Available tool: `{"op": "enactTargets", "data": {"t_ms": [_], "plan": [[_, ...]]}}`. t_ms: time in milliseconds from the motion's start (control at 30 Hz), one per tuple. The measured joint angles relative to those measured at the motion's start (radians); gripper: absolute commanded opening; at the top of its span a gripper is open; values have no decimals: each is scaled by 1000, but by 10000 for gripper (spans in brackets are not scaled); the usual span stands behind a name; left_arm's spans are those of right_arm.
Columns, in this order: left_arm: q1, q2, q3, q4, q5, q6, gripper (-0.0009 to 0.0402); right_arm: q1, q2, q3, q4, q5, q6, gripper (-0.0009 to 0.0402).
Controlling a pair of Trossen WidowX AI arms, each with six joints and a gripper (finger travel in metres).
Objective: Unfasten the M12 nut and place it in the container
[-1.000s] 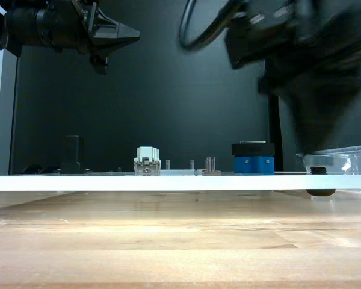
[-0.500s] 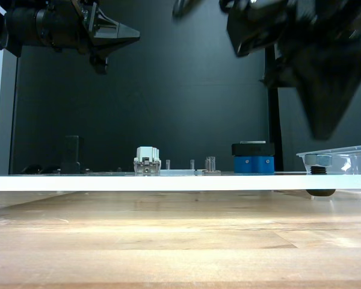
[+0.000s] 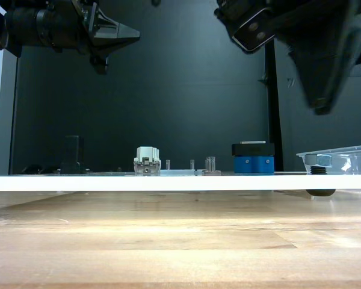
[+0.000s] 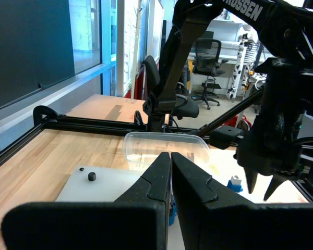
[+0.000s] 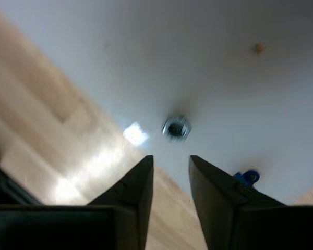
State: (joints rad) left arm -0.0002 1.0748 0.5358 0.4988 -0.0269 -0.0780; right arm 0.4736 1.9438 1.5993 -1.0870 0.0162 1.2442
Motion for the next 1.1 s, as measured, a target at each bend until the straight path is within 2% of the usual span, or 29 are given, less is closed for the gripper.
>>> {"op": "enactTargets", "data": {"t_ms": [267,467,700,1100], "plan": [[0,0,0,0,0,0,0,0,27,-6,12,22,80,199],[0,0,0,0,0,0,0,-1,65,-19,53,29,86,218],[0,0,0,0,0,0,0,-3,94,-27,65,34,95,196],[0,0,0,0,0,0,0,-3,109,-27,70,33,95,113]]}}
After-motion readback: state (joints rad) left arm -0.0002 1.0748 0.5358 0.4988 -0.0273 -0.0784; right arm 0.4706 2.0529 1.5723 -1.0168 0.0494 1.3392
